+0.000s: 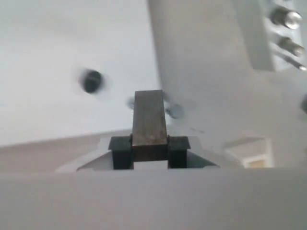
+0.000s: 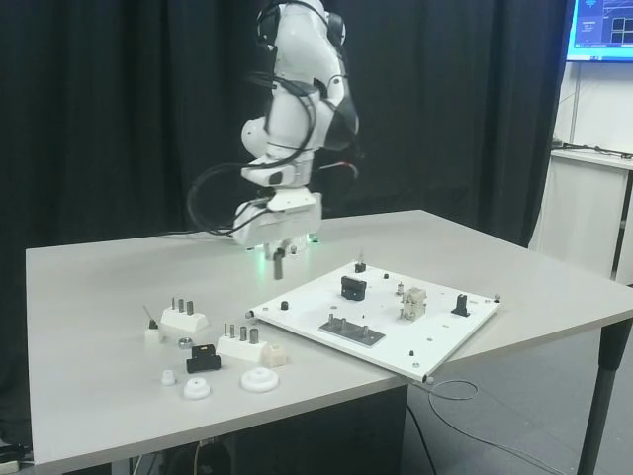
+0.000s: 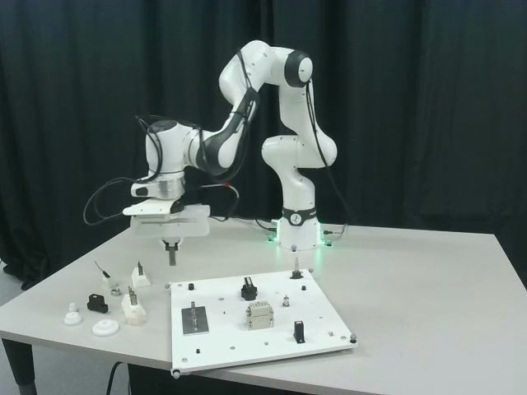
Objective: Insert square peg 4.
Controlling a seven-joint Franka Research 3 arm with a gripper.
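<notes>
My gripper [image 1: 149, 149] is shut on a grey square peg [image 1: 149, 117], held upright between the two black fingers [image 1: 120, 151]. In the room views the gripper [image 2: 279, 251] [image 3: 171, 243] hangs in the air with the peg [image 2: 280, 265] [image 3: 172, 256] pointing down. It is above the far left corner of the white board [image 2: 415, 341] [image 3: 247, 333]. In the wrist view the peg's tip lies over the board's edge [image 1: 72, 43], near a small black knob [image 1: 91, 80].
On the board stand a black block [image 2: 353, 287], a grey plate with pins [image 2: 350, 329], a white connector [image 2: 412, 303] and a black bracket [image 2: 461, 305]. Left of the board lie white holders with metal pins [image 2: 184, 315] [image 1: 286, 19], white discs [image 2: 259, 379] and a black clip [image 2: 203, 360].
</notes>
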